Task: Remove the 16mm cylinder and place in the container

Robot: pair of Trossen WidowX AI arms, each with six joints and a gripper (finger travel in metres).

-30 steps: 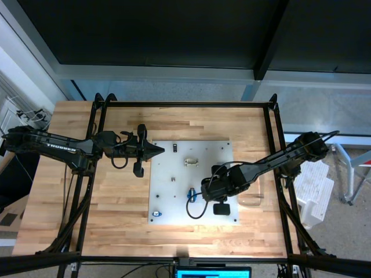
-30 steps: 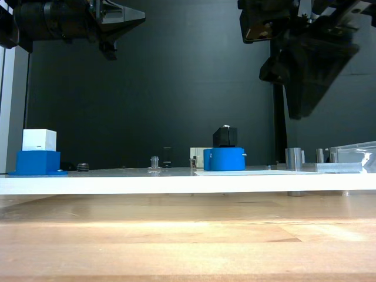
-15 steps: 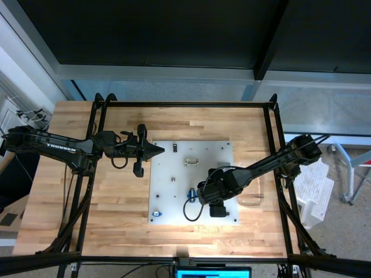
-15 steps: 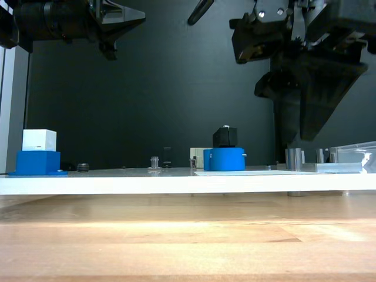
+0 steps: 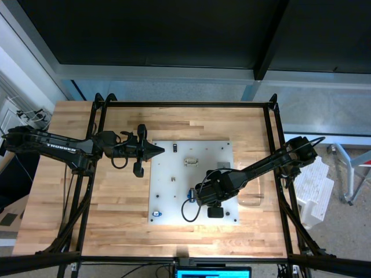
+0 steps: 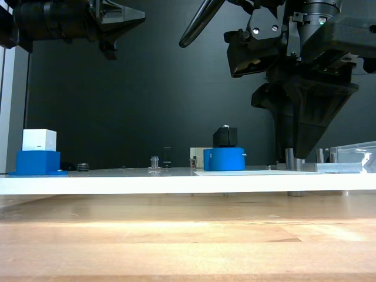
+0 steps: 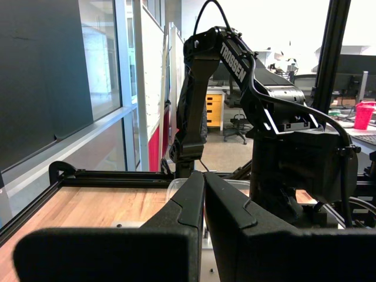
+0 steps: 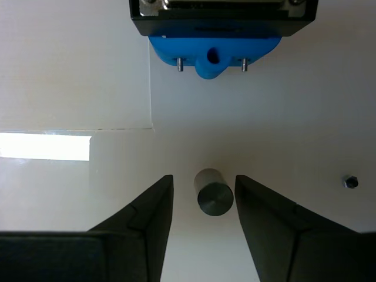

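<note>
Two arms from above: your right gripper points down over the white board, with the container just beside that board. The left gripper hangs at the board's far-left corner. Low view: the 16mm cylinder stands upright under the right tips. Left wrist: fingers pressed together, empty. Right wrist: fingers spread, flanking the cylinder, not touching.

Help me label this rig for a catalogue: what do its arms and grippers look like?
Both arms are matte black. The left arm bears white TROSSEN lettering, as does the right arm; a black cable loops by each wrist. The left gripper, at the left edge of the white board, and the right gripper, over it, have tapering black fingers.
</note>
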